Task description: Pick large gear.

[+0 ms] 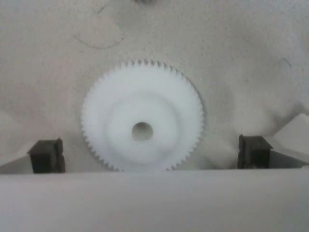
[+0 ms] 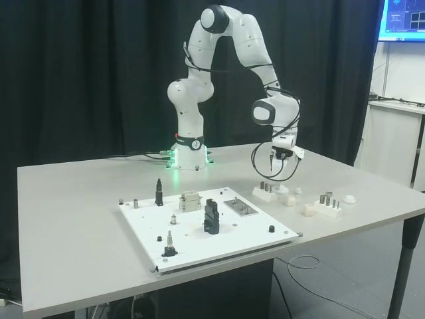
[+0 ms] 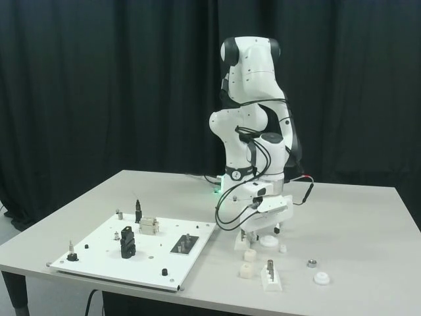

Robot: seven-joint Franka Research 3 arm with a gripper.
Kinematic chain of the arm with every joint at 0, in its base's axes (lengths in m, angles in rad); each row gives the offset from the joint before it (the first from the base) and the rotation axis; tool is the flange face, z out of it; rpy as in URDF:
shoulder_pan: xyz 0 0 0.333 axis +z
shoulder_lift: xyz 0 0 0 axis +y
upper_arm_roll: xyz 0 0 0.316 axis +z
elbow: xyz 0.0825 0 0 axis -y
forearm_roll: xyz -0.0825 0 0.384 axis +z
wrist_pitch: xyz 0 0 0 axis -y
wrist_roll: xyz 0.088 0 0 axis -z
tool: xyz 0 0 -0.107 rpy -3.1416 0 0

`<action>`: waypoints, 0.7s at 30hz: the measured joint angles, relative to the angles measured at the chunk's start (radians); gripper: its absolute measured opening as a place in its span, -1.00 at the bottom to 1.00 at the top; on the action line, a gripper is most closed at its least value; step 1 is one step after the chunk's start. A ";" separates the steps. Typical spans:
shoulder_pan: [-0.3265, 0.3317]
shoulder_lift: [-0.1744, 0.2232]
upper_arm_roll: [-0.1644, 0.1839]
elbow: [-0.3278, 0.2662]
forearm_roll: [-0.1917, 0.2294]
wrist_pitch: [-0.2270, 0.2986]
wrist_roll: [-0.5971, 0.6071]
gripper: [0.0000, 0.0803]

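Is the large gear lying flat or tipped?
Flat: the large gear shows its full round face and centre hole, on the table between the open hand's fingertips.

One large gear (image 1: 142,117), white, directly under the hand (image 1: 149,153). One white arm (image 2: 229,40), one hand, two black fingertips (image 1: 47,155). One white board (image 3: 135,251) on the grey tabletop (image 3: 355,217), off to the hand's side. Roughly six small white parts (image 3: 248,270) near the hand; exact count unclear.

Even, bright overhead light fills both room views, with black curtains behind. In the wrist view the large gear (image 1: 142,117) glares white, its edges soft.
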 joint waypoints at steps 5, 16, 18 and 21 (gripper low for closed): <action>-0.023 0.009 0.019 0.001 0.000 0.017 0.000 0.99; -0.061 0.028 0.053 0.003 0.000 0.048 0.000 0.99; -0.066 0.032 0.058 0.003 0.000 0.055 0.000 0.99; -0.071 0.035 0.061 0.005 0.000 0.058 0.004 0.77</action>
